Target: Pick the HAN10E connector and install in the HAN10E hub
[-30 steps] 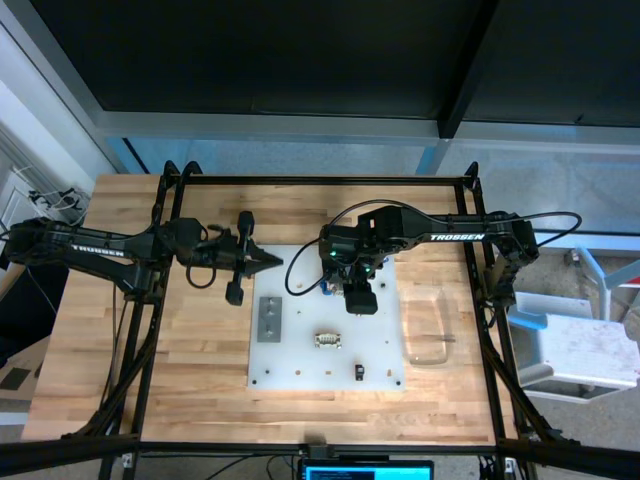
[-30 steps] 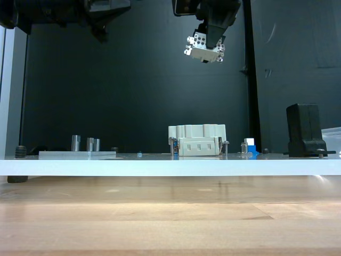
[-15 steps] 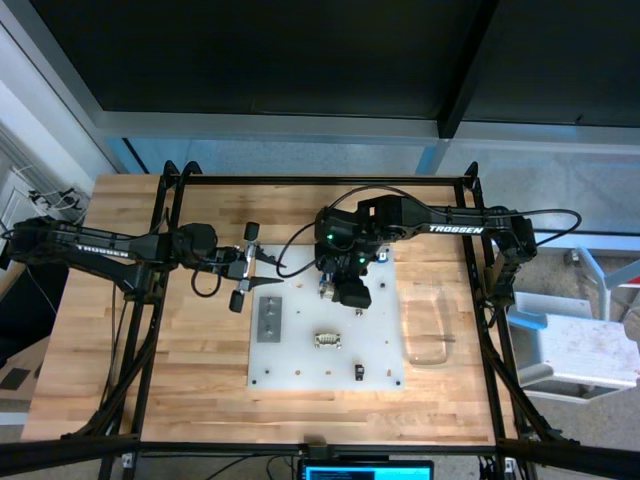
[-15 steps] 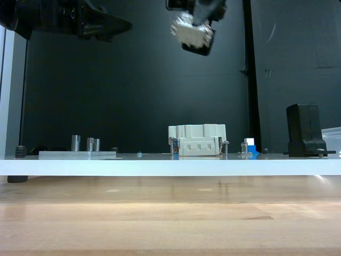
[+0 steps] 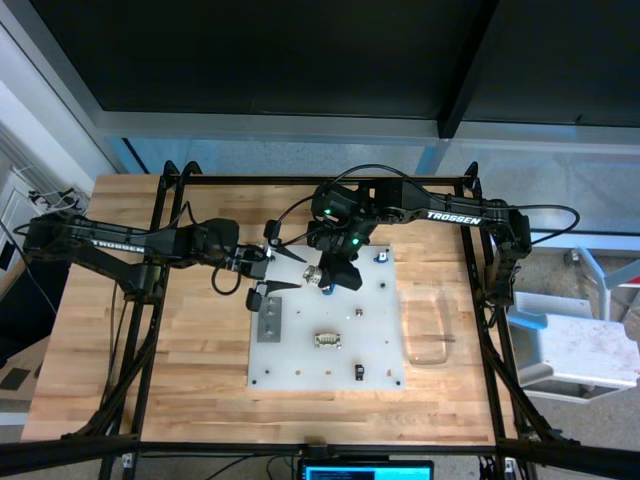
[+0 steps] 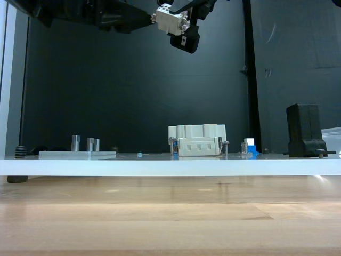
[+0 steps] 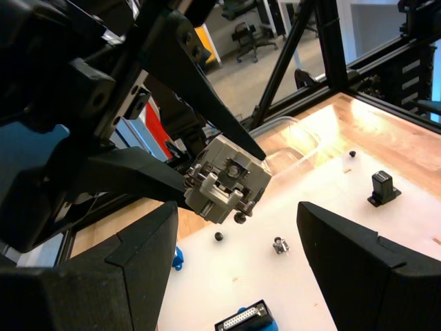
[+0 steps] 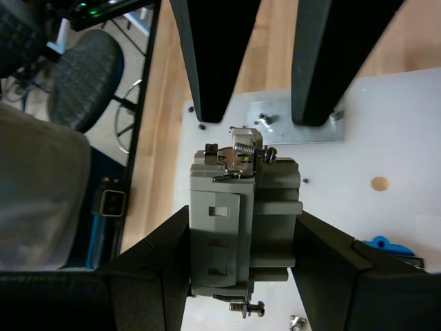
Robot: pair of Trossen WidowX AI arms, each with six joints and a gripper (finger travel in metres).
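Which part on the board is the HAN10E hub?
Over the white plate the right gripper holds the HAN10E connector, left gripper open beside it. Nearer the plate's front edge sits the HAN10E hub: the only beige socket, between a plain grey block and a tiny black part.
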